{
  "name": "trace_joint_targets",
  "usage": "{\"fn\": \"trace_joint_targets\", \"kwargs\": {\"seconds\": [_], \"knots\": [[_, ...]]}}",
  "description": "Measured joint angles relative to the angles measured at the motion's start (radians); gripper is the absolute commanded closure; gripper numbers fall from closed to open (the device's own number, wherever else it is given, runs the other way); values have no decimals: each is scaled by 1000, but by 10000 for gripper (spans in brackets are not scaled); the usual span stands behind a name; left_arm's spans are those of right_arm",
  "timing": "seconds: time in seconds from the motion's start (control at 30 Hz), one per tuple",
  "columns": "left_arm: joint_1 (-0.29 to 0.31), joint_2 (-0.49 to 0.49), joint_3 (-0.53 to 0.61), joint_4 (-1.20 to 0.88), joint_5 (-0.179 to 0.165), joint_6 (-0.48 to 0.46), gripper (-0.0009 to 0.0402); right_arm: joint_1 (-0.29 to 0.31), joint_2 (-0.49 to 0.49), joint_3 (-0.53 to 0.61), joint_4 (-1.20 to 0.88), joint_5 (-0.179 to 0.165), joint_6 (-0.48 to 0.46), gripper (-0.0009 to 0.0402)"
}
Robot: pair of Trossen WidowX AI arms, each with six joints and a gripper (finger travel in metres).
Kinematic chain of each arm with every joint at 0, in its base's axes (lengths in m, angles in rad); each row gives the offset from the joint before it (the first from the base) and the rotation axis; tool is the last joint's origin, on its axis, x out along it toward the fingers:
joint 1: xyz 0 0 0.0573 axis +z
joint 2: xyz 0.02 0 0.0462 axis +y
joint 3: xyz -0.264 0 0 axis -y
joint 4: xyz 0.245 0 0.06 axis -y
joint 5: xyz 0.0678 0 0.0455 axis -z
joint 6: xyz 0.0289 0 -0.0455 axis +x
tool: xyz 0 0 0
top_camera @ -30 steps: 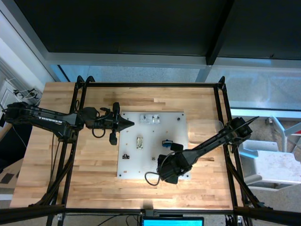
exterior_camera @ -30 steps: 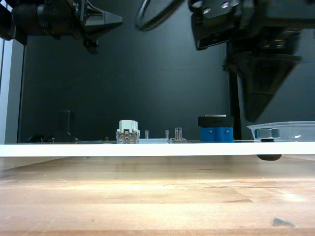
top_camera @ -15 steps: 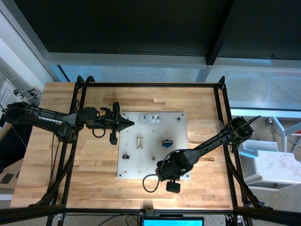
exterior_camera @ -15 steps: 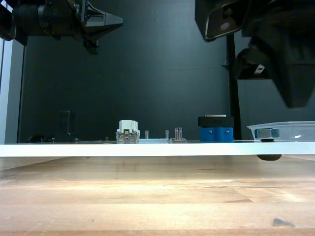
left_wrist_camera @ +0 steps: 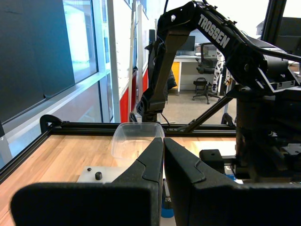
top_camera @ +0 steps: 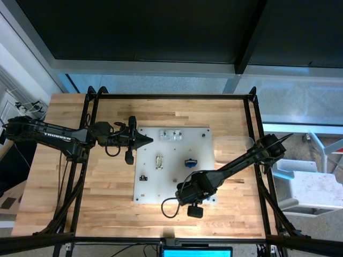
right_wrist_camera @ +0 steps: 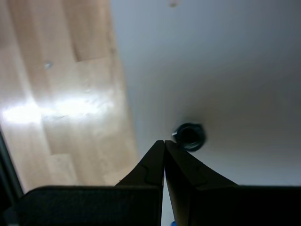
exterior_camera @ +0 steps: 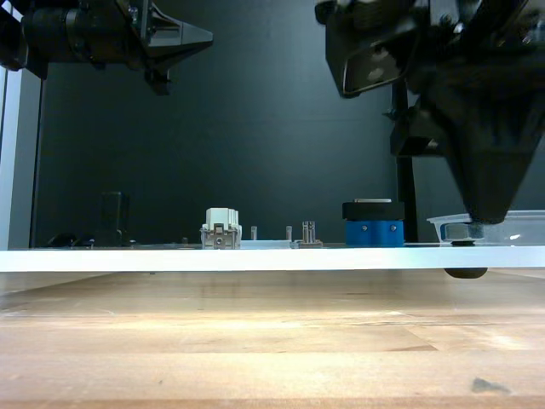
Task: Unfasten the M12 fastener and place in the container
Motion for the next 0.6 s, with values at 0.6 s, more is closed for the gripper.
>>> {"fn": "trace_joint_targets", "kwargs": {"seconds": [0.6], "knots": [[0, 0, 0, 0, 0, 0, 393, 3, 0, -20, 0, 44, 5, 393]]}}
